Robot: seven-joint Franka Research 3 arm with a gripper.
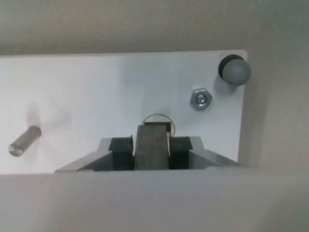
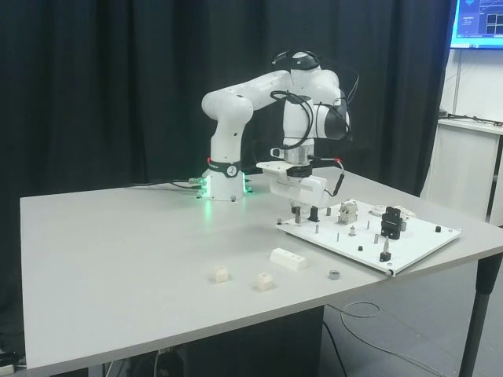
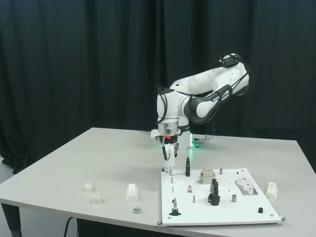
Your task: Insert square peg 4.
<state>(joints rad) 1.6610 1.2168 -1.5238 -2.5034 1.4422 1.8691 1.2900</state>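
My gripper (image 1: 152, 145) is shut on the square peg (image 1: 151, 147), a grey bar held upright between the fingers. The peg's lower end stands at a hole (image 1: 158, 121) in the white board (image 1: 96, 96), close to the board's corner. I cannot tell whether the tip has entered the hole. In the second room view the gripper (image 3: 169, 165) hangs straight down over the board's (image 3: 217, 217) far left corner, with the peg (image 3: 170, 172) reaching the surface. The first room view shows the gripper (image 2: 297, 206) low over the board's (image 2: 424, 247) near left end.
On the board near the peg are a hex nut (image 1: 201, 98), a grey round-headed foot (image 1: 235, 70) and a standing grey pin (image 1: 24, 140). Further fixtures stand on the board (image 3: 213, 190). Small white blocks (image 3: 132, 191) and a ring (image 3: 137, 210) lie on the table beside it.
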